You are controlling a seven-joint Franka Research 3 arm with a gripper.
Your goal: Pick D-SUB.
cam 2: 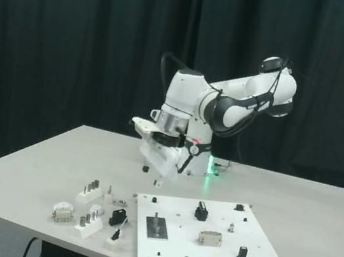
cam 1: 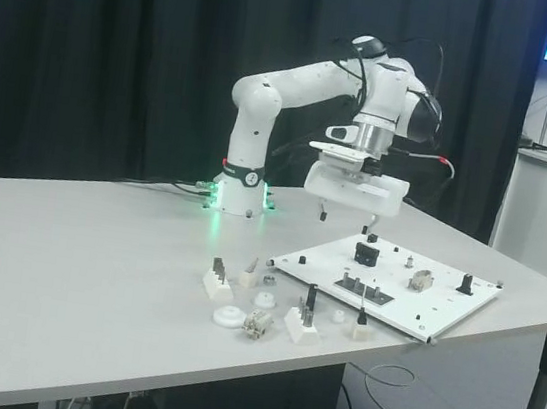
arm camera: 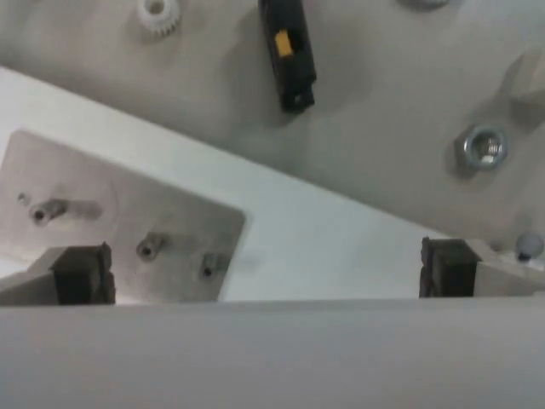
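**Trainee:** What is the condition of the gripper [cam 1: 346,223]?

**Technician:** Released. In the wrist view the two black fingertips [arm camera: 83,273] stand far apart at the left and right edges of the frame, and nothing lies between them. The gripper hangs in the air, clear of every part.

**Trainee:** Where does it hang?

**Technician:** In the first room view it sits right of centre, above the far edge of the white board [cam 1: 462,308]. In the second room view it appears at mid-frame, above the board's upper left corner. The wrist view looks down on the board's edge, with a grey metal plate [arm camera: 170,217] carrying small pins at lower left.

**Trainee:** Where is the D-SUB [cam 1: 258,326]?

**Technician:** It appears to be the small metal-shelled connector among the loose parts on the grey table [cam 1: 76,249]. In the first room view it lies at lower centre, just beside a white gear [cam 1: 227,318] and left of the board. In the second room view it lies at lower left. Its details are too small to confirm. It is well apart from the gripper.

**Trainee:** What else does the wrist view show on the table?

**Technician:** A black connector [arm camera: 287,53] at top centre, a second white gear [arm camera: 155,14] at upper left, and a metal nut [arm camera: 483,146] at right.
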